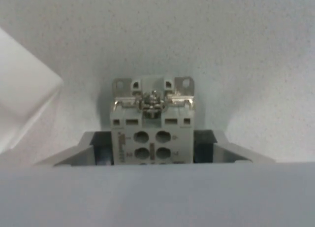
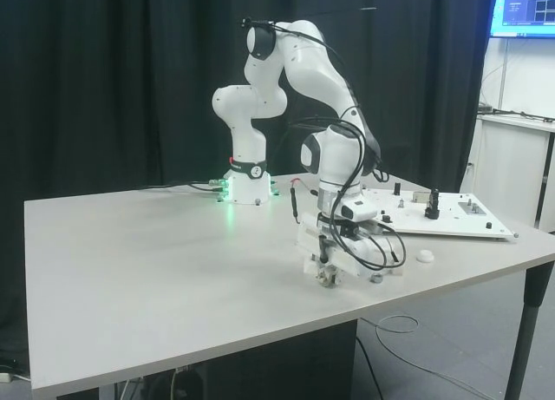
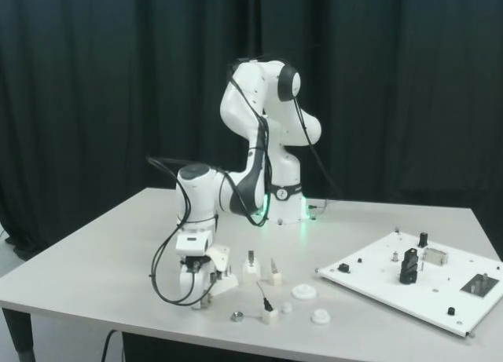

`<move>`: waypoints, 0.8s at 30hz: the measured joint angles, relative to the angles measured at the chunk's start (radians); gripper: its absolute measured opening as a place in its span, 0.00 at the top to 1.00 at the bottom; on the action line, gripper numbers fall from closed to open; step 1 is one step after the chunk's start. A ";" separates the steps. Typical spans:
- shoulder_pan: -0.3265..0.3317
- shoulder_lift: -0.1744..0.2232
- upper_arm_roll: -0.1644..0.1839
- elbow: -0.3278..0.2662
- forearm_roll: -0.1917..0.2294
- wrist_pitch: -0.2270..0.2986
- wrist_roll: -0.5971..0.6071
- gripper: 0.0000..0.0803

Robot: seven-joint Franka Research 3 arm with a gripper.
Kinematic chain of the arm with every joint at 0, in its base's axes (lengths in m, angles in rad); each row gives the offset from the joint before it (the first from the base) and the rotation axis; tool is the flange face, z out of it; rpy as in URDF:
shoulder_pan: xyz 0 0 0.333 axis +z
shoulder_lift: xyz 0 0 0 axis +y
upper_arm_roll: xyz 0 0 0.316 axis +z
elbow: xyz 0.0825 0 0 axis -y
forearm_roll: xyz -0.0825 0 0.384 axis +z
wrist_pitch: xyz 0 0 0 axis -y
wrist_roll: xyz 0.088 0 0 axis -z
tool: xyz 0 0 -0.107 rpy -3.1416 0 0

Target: Pick waterproof.

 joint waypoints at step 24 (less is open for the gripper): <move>0.000 -0.011 -0.009 0.062 0.009 -0.107 0.011 0.60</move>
